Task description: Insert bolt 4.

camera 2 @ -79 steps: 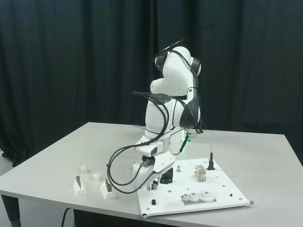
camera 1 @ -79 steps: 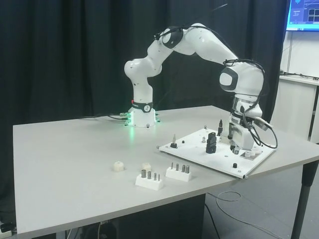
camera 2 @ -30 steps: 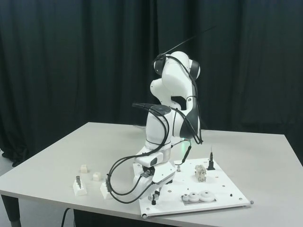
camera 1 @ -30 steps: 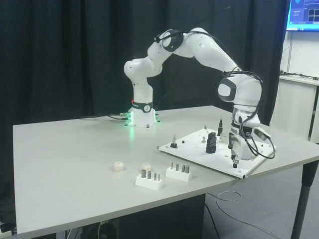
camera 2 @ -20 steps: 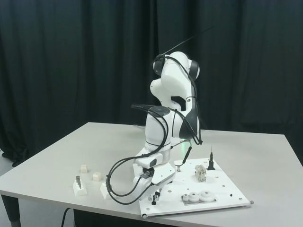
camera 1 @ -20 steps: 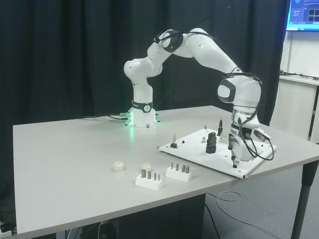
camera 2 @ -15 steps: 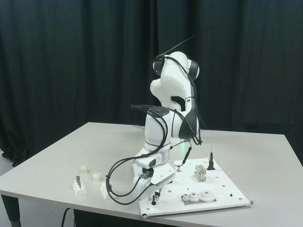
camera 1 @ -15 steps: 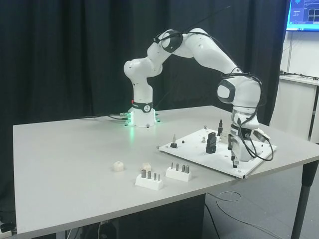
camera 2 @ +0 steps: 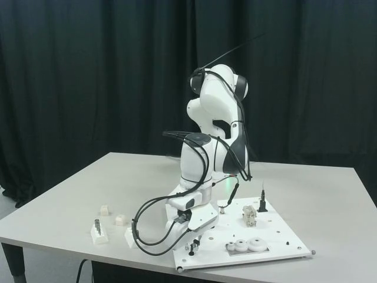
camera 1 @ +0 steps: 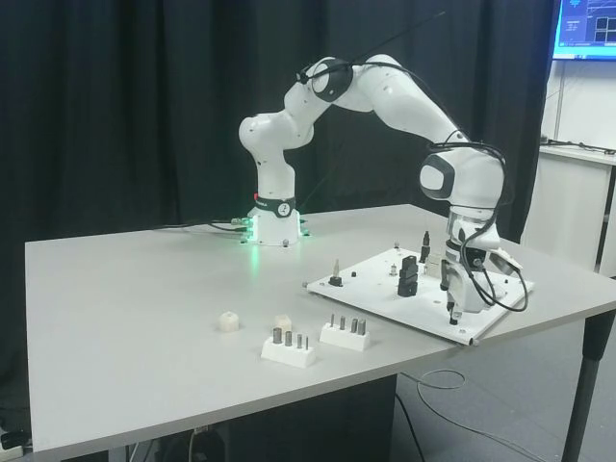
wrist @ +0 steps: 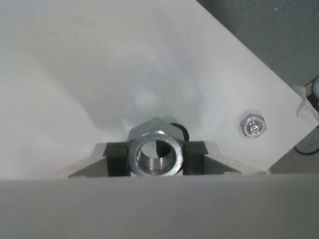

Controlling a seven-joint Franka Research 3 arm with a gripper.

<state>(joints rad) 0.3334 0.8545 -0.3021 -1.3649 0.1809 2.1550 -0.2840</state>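
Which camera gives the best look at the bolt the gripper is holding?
The wrist view: the bolt fills the middle, its threaded end clear between the black fingers. Both room views show it only as a tiny sliver under the gripper over the white board.

the arm (camera 1: 404, 91) is white, the desk (camera 1: 135, 298) grey, the board (camera 2: 277, 239) white, the curtain (camera 2: 88, 76) black, and a green light (camera 1: 252, 229) glows at the arm's base.

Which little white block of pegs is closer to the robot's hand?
The white holder beside the assembly board; the other holder sits farther from the gripper.
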